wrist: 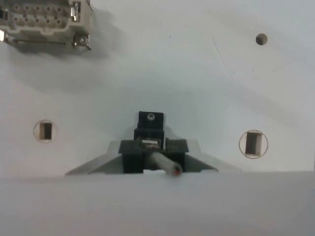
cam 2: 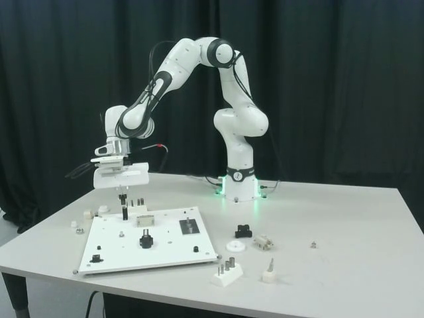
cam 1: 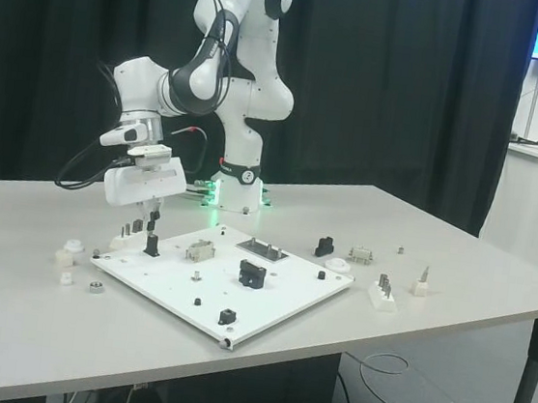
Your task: Insert USB.
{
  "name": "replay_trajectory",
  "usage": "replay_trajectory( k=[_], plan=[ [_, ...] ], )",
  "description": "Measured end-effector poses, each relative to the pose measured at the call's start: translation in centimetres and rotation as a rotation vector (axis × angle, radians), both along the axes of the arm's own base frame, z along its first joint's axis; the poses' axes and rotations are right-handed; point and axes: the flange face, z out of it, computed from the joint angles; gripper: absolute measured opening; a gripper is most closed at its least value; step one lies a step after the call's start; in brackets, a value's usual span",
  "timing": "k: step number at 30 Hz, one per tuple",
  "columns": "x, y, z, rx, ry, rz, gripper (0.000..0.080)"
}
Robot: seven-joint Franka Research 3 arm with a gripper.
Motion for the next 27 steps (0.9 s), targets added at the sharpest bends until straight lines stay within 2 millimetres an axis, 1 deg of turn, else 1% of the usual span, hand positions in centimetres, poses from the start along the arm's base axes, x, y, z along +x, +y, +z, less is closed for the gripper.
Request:
replay_trajectory(
  k=[27],
  plan=[
    [-0.02,0.00,-0.03,0.008,-0.009,-0.015,0.0094]
  ],
)
